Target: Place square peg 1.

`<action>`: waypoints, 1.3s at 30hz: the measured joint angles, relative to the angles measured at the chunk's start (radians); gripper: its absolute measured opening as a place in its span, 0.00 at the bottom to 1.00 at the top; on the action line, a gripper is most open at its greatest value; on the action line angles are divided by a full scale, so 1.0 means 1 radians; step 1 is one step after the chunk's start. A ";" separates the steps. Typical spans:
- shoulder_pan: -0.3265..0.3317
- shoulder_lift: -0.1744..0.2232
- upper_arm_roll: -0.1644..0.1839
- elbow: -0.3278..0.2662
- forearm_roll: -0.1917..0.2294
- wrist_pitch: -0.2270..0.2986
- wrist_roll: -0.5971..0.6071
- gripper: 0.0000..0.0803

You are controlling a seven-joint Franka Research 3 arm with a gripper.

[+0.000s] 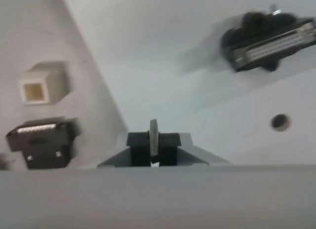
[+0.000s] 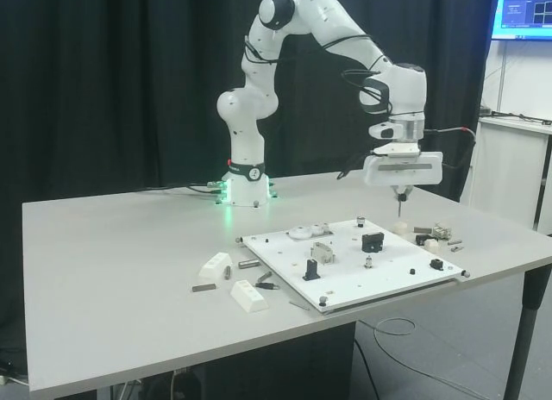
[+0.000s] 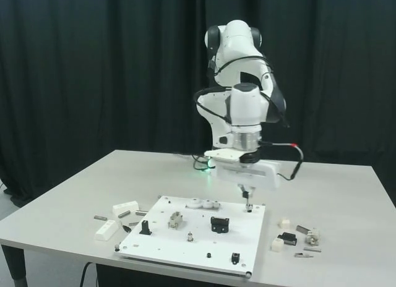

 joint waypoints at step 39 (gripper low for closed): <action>0.159 0.234 0.002 0.179 -0.003 0.081 0.104 0.16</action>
